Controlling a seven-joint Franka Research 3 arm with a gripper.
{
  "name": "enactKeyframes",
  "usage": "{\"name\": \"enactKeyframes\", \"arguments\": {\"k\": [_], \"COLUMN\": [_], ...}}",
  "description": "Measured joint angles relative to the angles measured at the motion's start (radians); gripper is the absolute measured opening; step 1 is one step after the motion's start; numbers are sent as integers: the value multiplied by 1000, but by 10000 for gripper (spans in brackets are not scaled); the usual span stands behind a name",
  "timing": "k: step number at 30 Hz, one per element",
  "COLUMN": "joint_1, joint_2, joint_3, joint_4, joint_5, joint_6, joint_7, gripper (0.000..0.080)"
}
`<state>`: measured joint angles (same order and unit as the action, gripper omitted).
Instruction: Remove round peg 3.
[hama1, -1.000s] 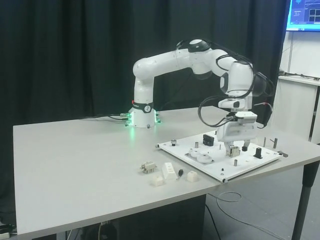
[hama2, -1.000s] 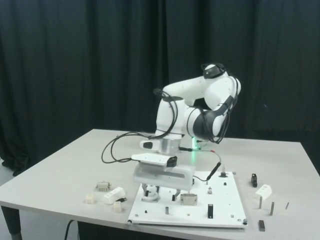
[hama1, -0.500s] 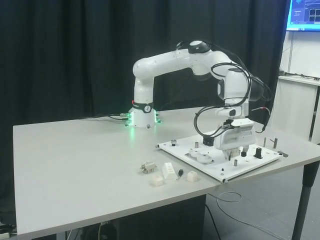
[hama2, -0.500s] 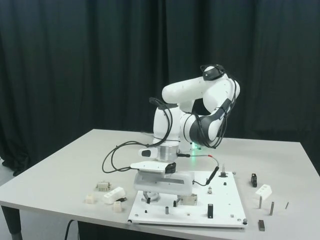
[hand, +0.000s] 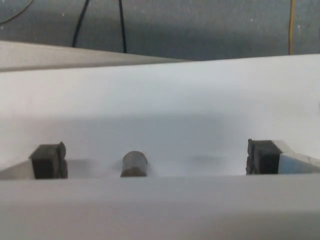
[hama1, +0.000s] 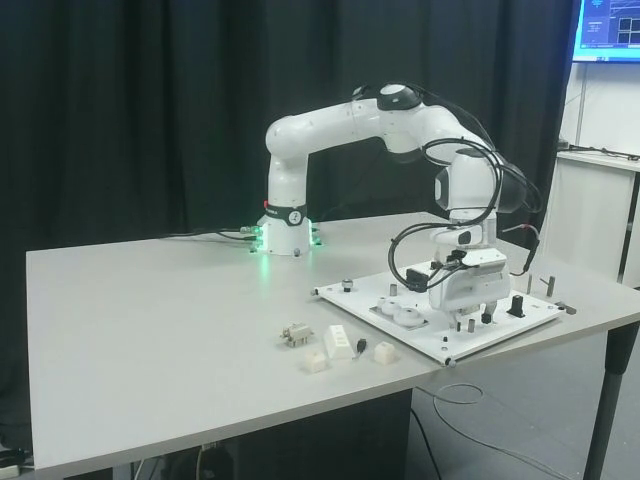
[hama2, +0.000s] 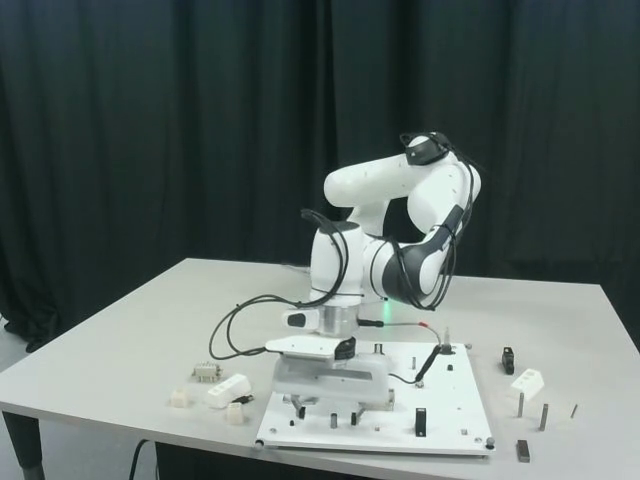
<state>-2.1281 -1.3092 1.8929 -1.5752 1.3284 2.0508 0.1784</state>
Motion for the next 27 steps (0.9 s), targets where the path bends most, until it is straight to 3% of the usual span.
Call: {"name": "enactKeyframes", "arguments": {"k": [7,8,13,14,23,24,27], "joint_1": [0,0,0,0,0,1,1], "joint_2": [-1,-1,-1,-1,0,0,0], "joint_3": [9,9,11,11,11,11,11], "joint_4": [-3,-4,-8,-9,-16,-16,-16], "joint_5": [2,3,13,16,54,56,56], "joint_6": [3,3,1,0,-20,-21,-22], "joint_7": [0,0,1,1,2,3,3], "gripper": [800,682,682,521,521,146,146]}}
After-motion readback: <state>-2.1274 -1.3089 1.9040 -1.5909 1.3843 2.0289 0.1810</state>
